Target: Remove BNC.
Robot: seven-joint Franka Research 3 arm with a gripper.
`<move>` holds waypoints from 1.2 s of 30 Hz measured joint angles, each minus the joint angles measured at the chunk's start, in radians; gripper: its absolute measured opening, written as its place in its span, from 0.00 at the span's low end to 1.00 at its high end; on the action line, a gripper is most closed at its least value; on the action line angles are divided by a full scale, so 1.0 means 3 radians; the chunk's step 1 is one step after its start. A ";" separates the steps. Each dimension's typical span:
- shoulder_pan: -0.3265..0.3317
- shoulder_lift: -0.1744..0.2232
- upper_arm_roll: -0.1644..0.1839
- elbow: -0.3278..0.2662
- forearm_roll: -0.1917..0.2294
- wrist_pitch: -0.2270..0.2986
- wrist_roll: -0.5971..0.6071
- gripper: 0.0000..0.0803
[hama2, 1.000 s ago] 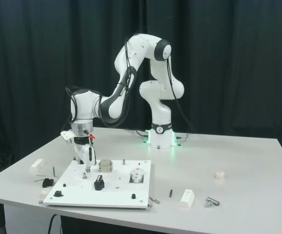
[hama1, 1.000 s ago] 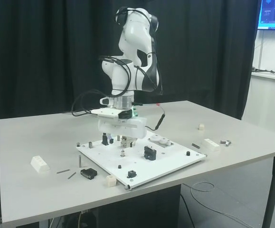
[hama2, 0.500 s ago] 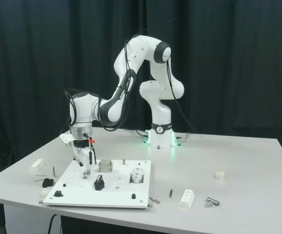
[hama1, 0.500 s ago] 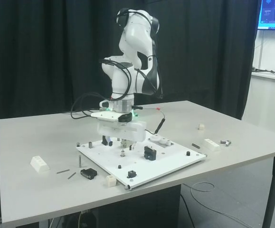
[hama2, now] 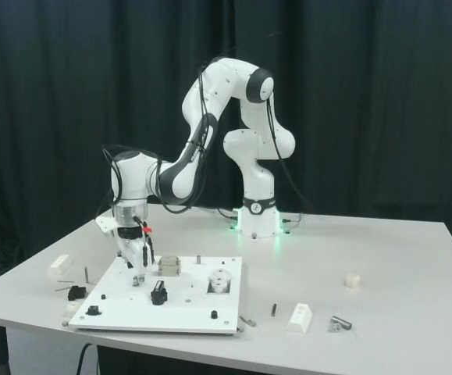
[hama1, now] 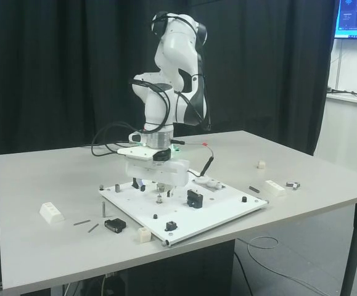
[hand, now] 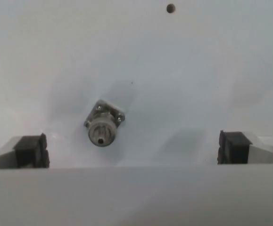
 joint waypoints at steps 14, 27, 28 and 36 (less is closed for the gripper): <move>-0.0014 0.0054 0.0020 0.0034 0.0003 0.0000 0.0000 1.00; -0.0018 0.0085 0.0032 0.0051 0.0016 0.0008 0.0000 0.96; -0.0019 0.0085 0.0032 0.0051 0.0017 0.0008 0.0000 0.96; -0.0019 0.0089 0.0041 0.0052 0.0049 0.0011 0.0000 0.73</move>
